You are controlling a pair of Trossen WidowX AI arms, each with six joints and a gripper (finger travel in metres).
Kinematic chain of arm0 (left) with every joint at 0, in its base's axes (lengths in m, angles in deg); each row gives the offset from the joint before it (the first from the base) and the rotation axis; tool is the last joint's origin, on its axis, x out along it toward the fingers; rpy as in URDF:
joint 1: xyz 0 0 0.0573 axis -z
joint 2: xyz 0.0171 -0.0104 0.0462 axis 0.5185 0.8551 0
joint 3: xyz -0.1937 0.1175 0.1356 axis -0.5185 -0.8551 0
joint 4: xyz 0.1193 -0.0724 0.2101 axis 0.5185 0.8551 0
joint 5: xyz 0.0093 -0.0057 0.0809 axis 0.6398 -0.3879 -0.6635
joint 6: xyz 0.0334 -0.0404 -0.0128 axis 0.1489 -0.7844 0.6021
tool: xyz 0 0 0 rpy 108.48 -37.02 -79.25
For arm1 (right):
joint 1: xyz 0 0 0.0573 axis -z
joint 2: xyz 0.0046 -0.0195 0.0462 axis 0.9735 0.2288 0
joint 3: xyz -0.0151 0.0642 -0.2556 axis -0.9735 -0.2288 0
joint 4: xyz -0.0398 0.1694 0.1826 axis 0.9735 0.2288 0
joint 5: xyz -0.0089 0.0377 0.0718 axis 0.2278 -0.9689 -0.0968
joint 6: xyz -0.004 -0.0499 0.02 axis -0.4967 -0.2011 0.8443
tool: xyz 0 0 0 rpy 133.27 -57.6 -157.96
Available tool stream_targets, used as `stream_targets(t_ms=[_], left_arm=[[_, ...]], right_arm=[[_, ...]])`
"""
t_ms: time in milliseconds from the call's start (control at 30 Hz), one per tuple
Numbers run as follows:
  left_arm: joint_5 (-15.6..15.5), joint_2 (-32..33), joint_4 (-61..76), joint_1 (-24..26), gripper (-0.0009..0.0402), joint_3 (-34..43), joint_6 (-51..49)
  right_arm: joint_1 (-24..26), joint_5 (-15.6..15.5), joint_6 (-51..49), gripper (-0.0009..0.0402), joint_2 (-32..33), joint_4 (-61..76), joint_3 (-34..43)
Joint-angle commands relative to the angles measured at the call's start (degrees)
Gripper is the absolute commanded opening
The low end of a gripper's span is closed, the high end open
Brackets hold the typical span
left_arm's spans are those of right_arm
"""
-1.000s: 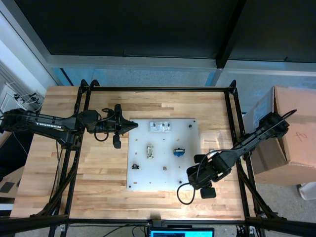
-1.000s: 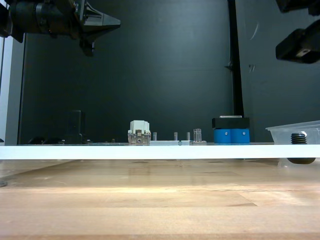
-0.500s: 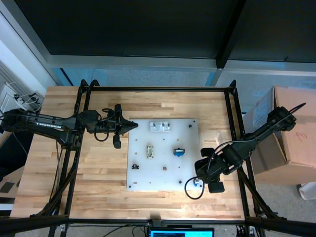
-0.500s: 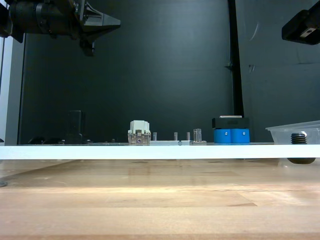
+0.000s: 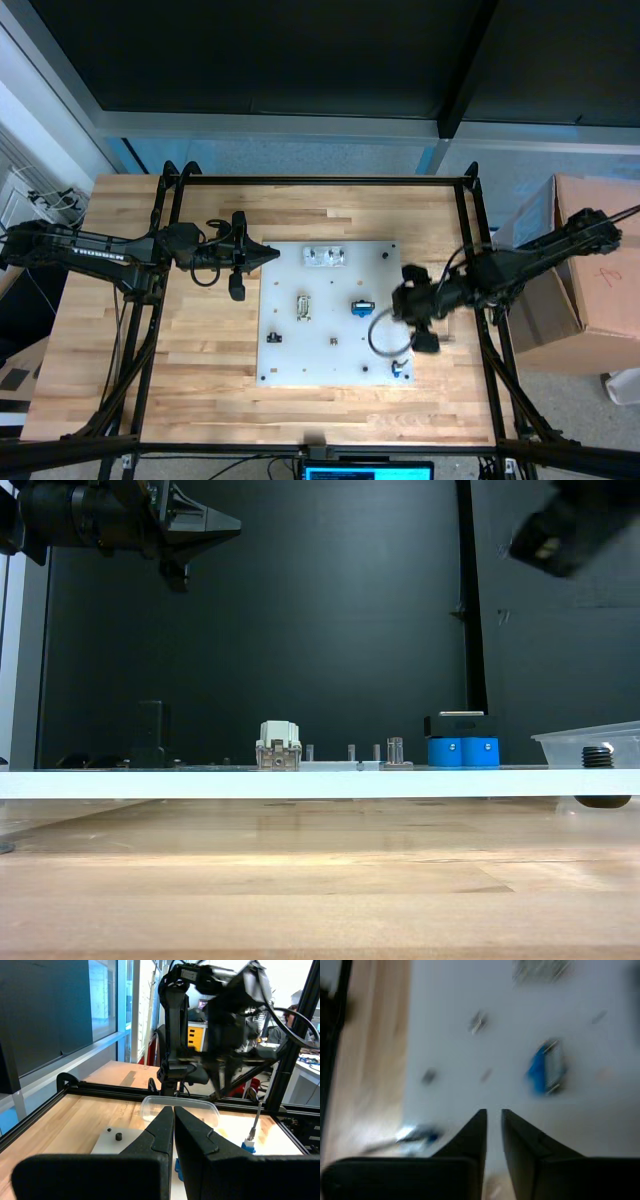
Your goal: Pick the RJ45 connector and install on the taskboard
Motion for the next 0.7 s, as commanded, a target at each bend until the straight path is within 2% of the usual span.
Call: stream_targets(t_ms=[33,133,267,400,533,700], left_arm=[[0.00,0.02,0.00,-0.02,0.0000,0.00,0.00],[0.00,0.02,0.00,-0.02,0.0000,0.00,0.00],[0.00,0.02,0.00,-0.02,0.0000,0.00,0.00],[0.00,0.02,0.00,-0.02,0.0000,0.00,0.02],[0.00,0.02,-0.02,0.00,0.0000,0.00,0.02],[0.00,0.02,0.00,-0.02,0.0000,0.00,0.00]], right_arm=[[5.40,1.64,-5.75,0.0003,-2.45,-6.14,-0.57],[10.34,0.96,-9.42,0.0005,-4.59,-15.52,-1.97],[15.74,-3.76,-13.11,0.0001,-7.02,-29.05,-5.70],[19.26,-6.64,-13.88,0.0000,-8.68,-41.68,-10.40],[22.75,-11.50,-13.90,0.0000,-9.38,-53.16,-15.17],[25.40,-13.73,-13.53,0.0000,-9.62,-62.73,-20.09]])
